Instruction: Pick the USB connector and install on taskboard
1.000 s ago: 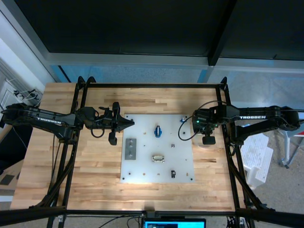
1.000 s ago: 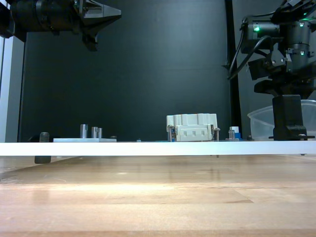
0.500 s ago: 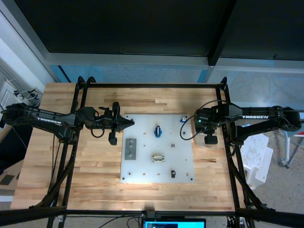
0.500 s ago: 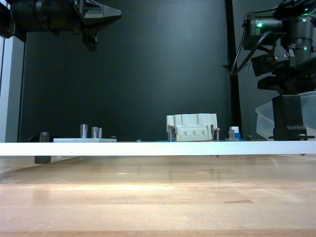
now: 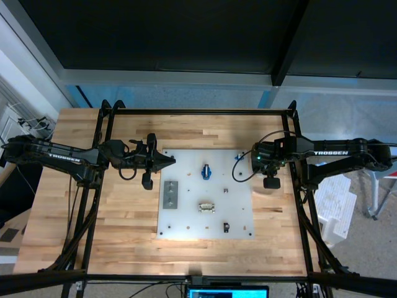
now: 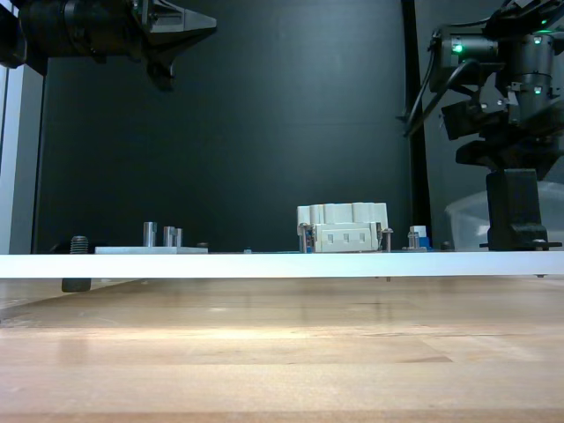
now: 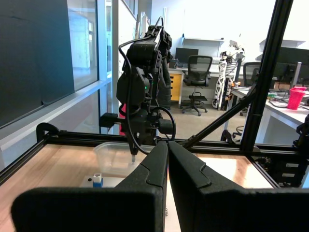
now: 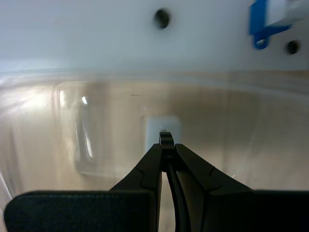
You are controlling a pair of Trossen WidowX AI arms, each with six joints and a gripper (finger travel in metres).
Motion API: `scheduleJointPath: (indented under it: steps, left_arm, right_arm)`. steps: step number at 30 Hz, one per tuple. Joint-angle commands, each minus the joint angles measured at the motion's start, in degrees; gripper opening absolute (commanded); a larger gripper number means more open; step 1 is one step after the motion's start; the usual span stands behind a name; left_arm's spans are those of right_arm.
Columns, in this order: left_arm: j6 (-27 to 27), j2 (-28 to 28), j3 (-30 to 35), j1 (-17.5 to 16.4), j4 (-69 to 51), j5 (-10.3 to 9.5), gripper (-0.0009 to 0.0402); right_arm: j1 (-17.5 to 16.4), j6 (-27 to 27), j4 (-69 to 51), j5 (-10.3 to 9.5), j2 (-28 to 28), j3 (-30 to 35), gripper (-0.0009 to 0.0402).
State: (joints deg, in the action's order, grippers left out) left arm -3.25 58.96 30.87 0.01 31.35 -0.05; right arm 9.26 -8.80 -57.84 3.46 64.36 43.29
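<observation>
Just off the right edge of the taskboard (image 5: 186, 214), the right hand (image 8: 165, 148) points straight down over a clear plastic bin (image 8: 72, 125). Its fingers are pressed together on the USB connector (image 8: 165, 137), a thin black piece at their tips, and a dark cable (image 8: 173, 188) runs back between them. The connector sits within the bin's outline above a white label (image 8: 162, 126), clear of the board; whether it touches the bin's floor cannot be told. The board's white edge, with two holes and a small blue-and-white part (image 8: 273, 17), lies just beyond the bin's wall. In the low view the bin's rim rises above the board's surface beside the right hand.

Across the desk (image 5: 105, 230), the left hand (image 5: 171, 160) hovers high over the board's far left corner. Its fingers are closed against each other with nothing between them, and it points level toward the right arm.

The air above the board between the two hands is open. The blue knob (image 5: 206, 171), grey block (image 5: 170, 194), silver multi-pin socket (image 5: 206, 207) and small black part (image 5: 226, 226) stand low and well apart on the plate, each ringed by bare white surface. Strips of bare wood run along the desk's near, left and far edges, inside the black frame (image 5: 198, 112).
</observation>
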Motion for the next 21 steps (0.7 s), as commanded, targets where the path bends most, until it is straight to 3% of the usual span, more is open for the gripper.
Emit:
scheduleJointPath:
  steps: [1,13,21]
  left_arm:
    - [0.0,0.0,0.0,0.0,0.0,0.02,0.0]
    - [0.0,0.0,0.0,0.0,0.0,0.02,0.0]
    - [0.0,0.0,0.0,0.0,0.0,0.02,0.0]
  right_arm:
    - [0.0,1.0,-0.2,-0.11,0.0,0.0,0.0]
    - [-0.6,2.6,-2.6,0.04,-0.1,2.7,0.0]
    - [-6.1,9.4,-6.3,0.02,-0.1,8.6,0.0]
